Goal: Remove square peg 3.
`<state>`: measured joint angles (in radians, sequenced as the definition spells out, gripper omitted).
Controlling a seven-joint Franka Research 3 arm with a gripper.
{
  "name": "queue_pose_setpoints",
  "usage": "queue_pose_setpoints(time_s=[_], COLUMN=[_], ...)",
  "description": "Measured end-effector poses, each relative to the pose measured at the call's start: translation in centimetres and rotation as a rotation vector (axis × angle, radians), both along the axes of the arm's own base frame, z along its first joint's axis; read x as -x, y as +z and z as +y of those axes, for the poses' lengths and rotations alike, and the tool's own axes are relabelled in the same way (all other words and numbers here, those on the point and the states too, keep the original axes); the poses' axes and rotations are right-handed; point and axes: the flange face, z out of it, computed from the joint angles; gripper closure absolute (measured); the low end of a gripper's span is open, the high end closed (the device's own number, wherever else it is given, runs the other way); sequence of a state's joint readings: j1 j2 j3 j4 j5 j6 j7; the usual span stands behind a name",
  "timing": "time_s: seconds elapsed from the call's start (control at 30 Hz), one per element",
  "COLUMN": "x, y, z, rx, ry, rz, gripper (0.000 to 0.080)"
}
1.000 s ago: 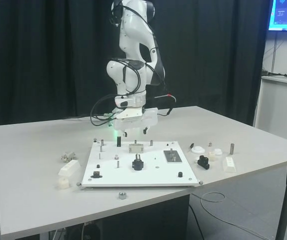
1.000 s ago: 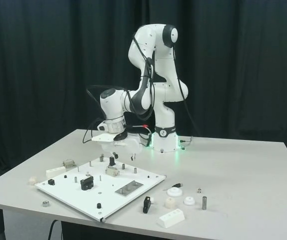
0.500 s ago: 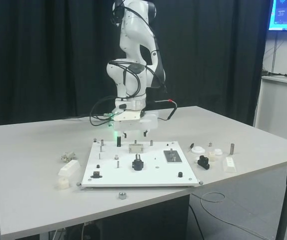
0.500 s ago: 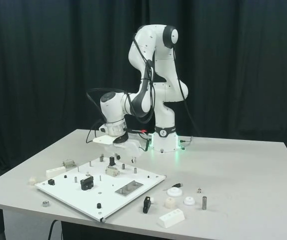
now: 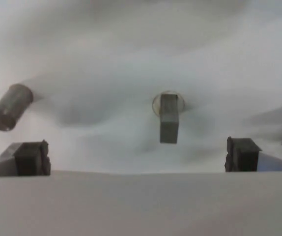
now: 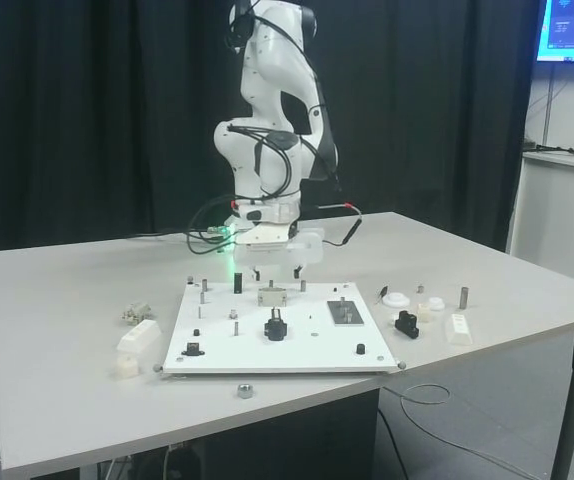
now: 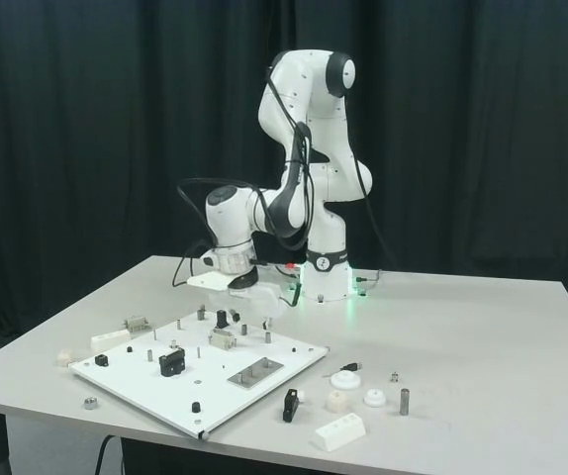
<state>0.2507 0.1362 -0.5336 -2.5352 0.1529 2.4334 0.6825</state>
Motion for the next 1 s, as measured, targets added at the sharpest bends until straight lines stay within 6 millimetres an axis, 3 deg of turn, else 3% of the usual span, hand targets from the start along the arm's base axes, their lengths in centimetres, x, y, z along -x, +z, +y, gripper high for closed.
queue_pose_setpoints(time_s=[0.43, 1.0], x=[0.2, 0.3], y=[-1.4, -1.3], z=[0.0, -1.1], rx=[0.021, 0.033], ry=[0.009, -0.010], rz=[0.022, 0.010], gripper=[0.0003, 0.0003])
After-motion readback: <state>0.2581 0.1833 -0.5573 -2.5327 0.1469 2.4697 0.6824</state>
